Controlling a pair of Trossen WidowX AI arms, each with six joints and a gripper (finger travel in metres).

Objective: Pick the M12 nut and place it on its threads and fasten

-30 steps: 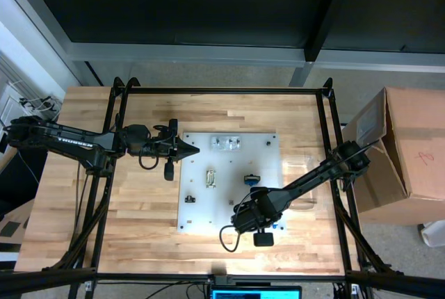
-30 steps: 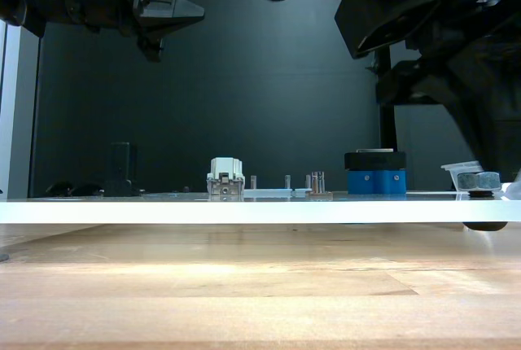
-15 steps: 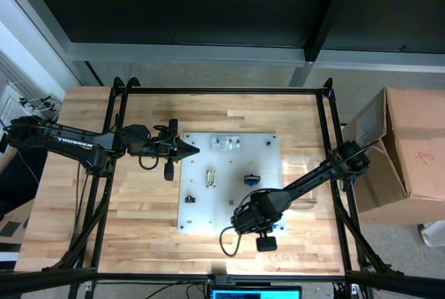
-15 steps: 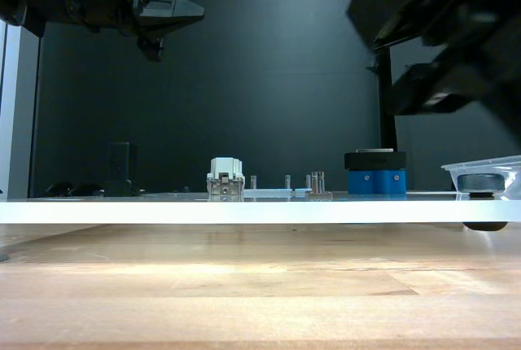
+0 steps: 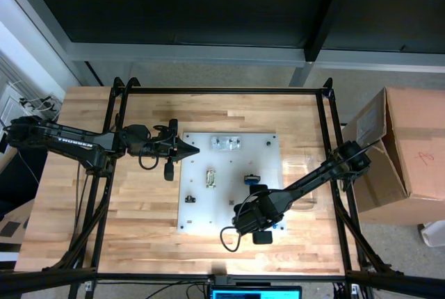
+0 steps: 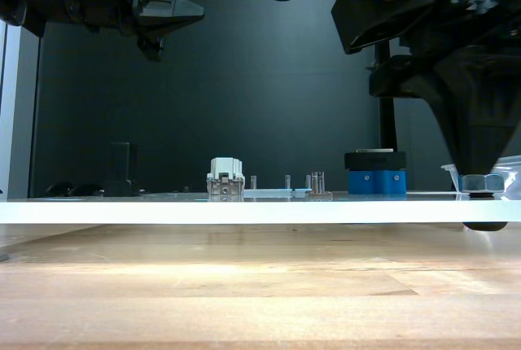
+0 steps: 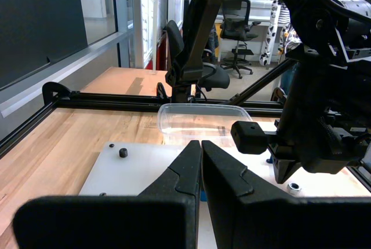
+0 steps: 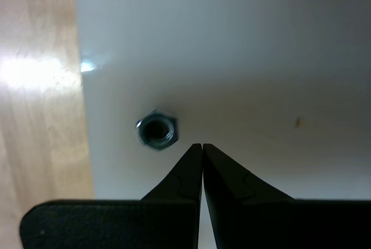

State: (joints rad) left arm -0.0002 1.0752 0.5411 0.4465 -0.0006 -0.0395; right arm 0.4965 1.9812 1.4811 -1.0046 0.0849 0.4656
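1. M12 nut (image 8: 156,129) sat in no grip, resting on its stud (image 6: 480,194) at the near right edge of the white board (image 8: 243,52), with only a sliver of black showing beneath it.
2. The right gripper (image 8: 202,146) pointed straight down with its fingers pressed together on nothing. Its tips were just above the nut and slightly to one side of it.
3. Beyond that gripper and to its left, a blue block (image 6: 375,181) and a white connector (image 6: 225,177) stood on the board, well apart from its tips.
4. A clear tray (image 7: 197,123) lay off the board's right edge, farther back than the right gripper.
5. The left gripper (image 5: 197,150) hung high over the board's far left edge, well apart from the right gripper. Its fingers were closed and empty.
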